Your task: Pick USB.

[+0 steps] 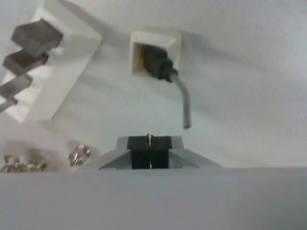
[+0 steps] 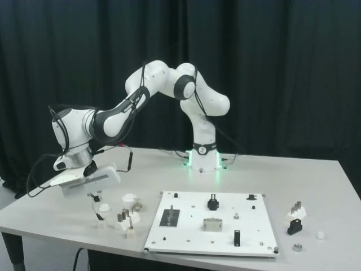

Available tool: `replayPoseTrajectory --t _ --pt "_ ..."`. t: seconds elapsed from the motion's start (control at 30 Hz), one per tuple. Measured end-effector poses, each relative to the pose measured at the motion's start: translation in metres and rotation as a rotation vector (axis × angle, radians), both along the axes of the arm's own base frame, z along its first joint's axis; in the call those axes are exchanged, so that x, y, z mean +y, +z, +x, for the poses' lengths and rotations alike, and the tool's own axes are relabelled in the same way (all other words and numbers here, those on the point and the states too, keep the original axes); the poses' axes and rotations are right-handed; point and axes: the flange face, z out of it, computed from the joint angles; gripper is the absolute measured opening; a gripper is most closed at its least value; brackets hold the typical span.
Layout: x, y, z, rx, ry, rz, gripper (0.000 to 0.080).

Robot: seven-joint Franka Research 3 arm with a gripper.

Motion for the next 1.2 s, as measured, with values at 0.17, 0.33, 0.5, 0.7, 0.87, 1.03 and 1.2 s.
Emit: replayPoseTrajectory --t 0.17,0.33,0.5,0.7,0.87,1.03,1.2 --pt "0.0 0.014 0.0 0.024 -0.003 -0.004 0.0001" --pt "0.0 0.027 0.0 0.044 -0.002 -0.01 0.0001" --pt "0.001 0.037 0.0 0.052 0.001 -0.014 0.0001" --pt "0.001 0.046 0.002 0.053 0.004 -0.019 0.0001" --pt "0.002 0.053 0.004 0.044 0.006 -0.023 0.038" --pt "0.003 0.059 0.006 0.038 0.003 -0.026 0.0659" --pt "0.005 0.063 0.008 0.033 -0.021 -0.033 0.0773"
